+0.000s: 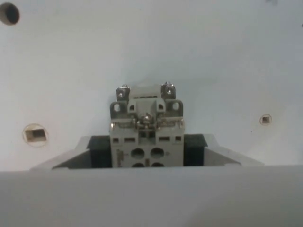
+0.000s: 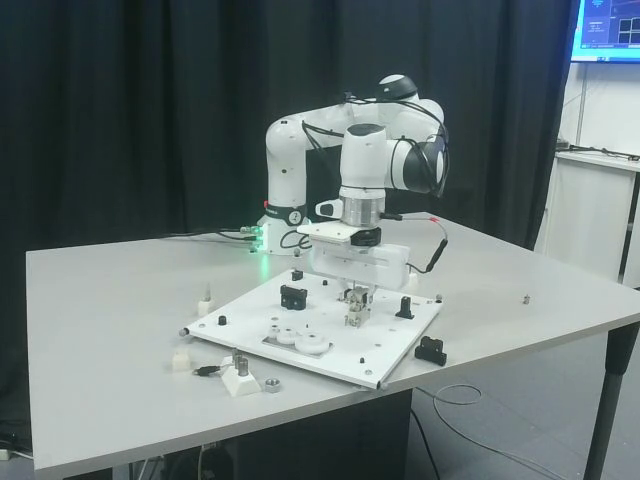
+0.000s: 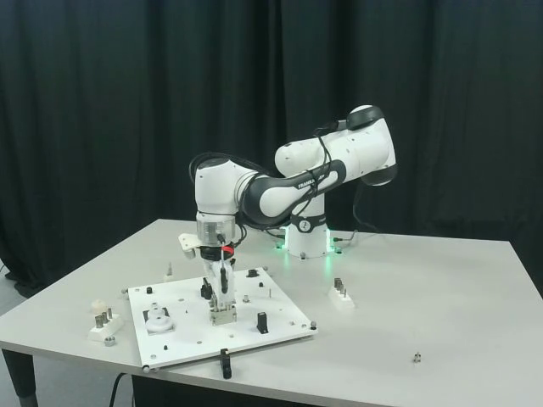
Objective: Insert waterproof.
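Note:
The waterproof connector point(image 1: 147, 118) is a grey metal block with screws on top and round sockets in its face. It stands on the white board point(image 2: 400, 340) near the board's middle, also seen in the room views point(image 2: 353, 310) point(image 3: 223, 316). My gripper point(image 1: 147, 152) points straight down over it, the black pads point(image 1: 100, 152) pressed against both sides of the block. From the side the gripper point(image 3: 222, 297) reaches down to the connector's upper part. The block's base is hidden in the wrist view by the gripper body.
Black clips point(image 2: 293, 296) point(image 2: 404, 307) and white round discs point(image 2: 312, 345) sit on the board. A black piece point(image 2: 431, 348) lies at its near right edge. White blocks with pegs point(image 2: 240, 378) point(image 3: 340, 293), a nut point(image 2: 271, 382) and a bolt point(image 3: 416, 357) lie on the grey table.

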Robot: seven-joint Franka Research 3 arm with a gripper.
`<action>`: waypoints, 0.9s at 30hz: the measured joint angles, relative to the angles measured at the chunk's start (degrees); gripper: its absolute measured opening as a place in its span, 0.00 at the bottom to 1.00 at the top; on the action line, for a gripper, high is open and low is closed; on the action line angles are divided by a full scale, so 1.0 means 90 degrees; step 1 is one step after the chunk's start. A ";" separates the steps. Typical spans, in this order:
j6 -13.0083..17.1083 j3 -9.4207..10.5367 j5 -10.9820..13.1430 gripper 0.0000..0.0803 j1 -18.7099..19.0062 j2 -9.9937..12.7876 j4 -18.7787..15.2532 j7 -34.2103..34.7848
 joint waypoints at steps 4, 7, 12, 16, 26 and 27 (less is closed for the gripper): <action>0.0000 -0.0001 -0.0002 0.39 0.0002 0.0000 -0.0001 0.0010; 0.0000 -0.0002 -0.0005 0.39 0.0004 0.0000 -0.0001 0.0050; 0.0000 -0.0004 -0.0011 0.39 0.0010 0.0000 -0.0001 0.0173; -0.0005 -0.0005 -0.0018 0.39 0.0022 0.0000 -0.0001 0.0297; -0.0013 -0.0010 -0.0121 0.39 0.0061 0.0000 -0.0006 0.0353; -0.0015 -0.0010 -0.0146 0.39 0.0064 0.0000 -0.0007 0.0354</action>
